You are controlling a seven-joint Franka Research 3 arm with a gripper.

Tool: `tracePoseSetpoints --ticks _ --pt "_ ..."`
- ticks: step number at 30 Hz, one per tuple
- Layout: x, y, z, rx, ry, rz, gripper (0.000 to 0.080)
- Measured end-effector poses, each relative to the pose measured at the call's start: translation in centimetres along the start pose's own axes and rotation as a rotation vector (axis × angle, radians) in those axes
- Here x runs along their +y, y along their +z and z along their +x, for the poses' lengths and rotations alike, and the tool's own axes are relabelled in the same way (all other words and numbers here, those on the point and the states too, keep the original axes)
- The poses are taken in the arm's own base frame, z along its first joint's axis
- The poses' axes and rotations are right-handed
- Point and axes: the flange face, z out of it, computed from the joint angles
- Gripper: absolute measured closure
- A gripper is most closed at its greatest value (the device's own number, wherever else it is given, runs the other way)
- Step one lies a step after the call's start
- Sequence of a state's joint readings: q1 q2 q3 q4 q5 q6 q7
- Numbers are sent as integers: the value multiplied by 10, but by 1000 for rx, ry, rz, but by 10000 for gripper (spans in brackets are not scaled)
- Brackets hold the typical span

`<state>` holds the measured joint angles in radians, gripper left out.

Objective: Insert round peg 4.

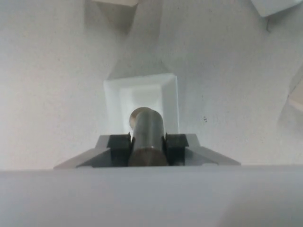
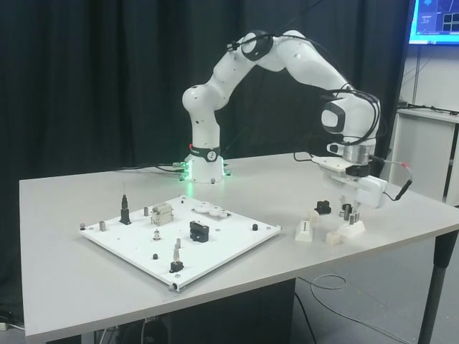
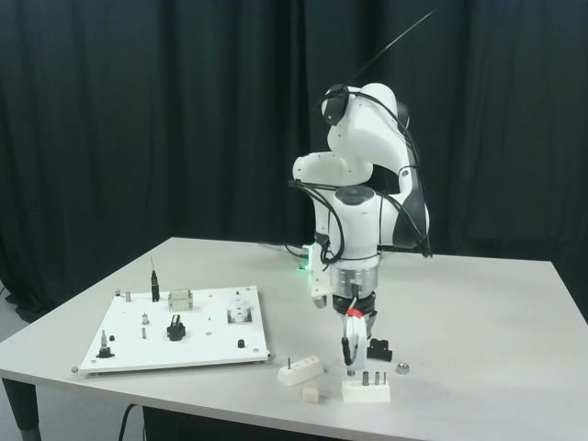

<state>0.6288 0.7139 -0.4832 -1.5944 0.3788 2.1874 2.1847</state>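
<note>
Over 1 white holder (image 1: 142, 97), the claw (image 1: 147, 142) (fingers closed) grips 1 peg (image 1: 147, 137).

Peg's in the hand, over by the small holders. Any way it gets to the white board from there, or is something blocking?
Probably yes. The hand is shut on the peg above a white holder, and the grey table between it and the white board looks bare. Whether the arm stretches to the far holes can't be judged.
</note>
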Motion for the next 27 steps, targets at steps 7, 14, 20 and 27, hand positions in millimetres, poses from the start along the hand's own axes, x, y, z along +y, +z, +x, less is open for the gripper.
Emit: tracePoseSetpoints --ticks 7,14,20,27 --pt "-1 -6 1 4 -3 -1 650" --pt "0 -9 1 7 -12 2 650" --pt "0 -9 1 12 -17 6 650" --pt "0 -9 1 20 -24 12 650"
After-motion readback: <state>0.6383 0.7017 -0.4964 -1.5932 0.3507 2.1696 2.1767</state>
